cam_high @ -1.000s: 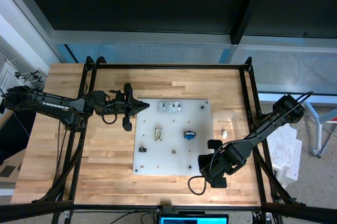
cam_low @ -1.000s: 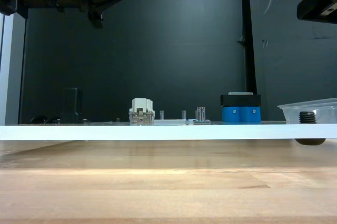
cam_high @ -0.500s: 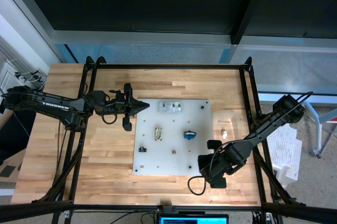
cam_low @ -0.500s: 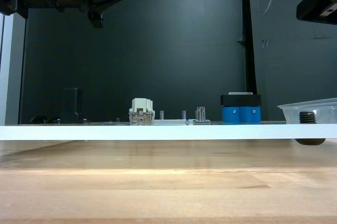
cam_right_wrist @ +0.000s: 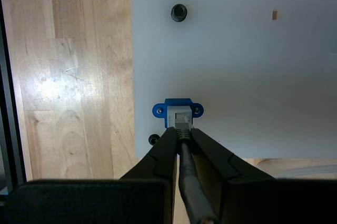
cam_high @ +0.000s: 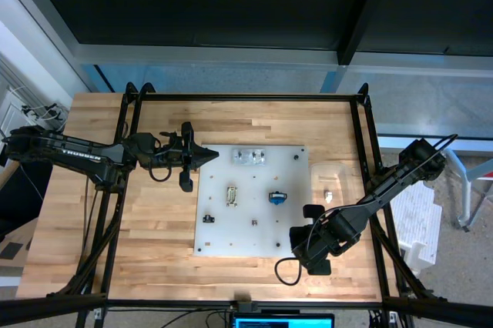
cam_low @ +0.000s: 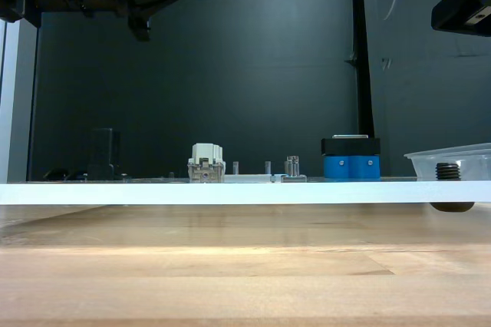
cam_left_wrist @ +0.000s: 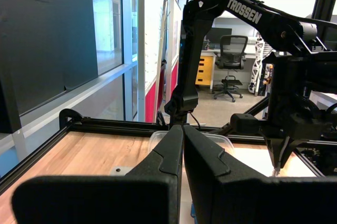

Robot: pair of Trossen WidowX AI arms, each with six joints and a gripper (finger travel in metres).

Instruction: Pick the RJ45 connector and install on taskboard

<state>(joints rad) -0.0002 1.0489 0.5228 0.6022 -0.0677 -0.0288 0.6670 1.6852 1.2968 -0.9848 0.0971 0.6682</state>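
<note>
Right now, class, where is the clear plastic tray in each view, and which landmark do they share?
High view: the clear plastic tray sits right of the taskboard.
Low view: tray at far right, behind the taskboard.
Left wrist view: tray beyond the shut left gripper, raised near the taskboard's far-left corner.
Right wrist view: tray rim off the taskboard's edge, beside the right gripper holding the RJ45 connector over the board.
Shared landmark: the taskboard.

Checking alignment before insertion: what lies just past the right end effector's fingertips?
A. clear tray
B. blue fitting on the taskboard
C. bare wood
B: the right end effector, pinching the RJ45 connector, points at the blue fitting on the taskboard; the left end effector hangs shut over the board's far-left corner.
</note>
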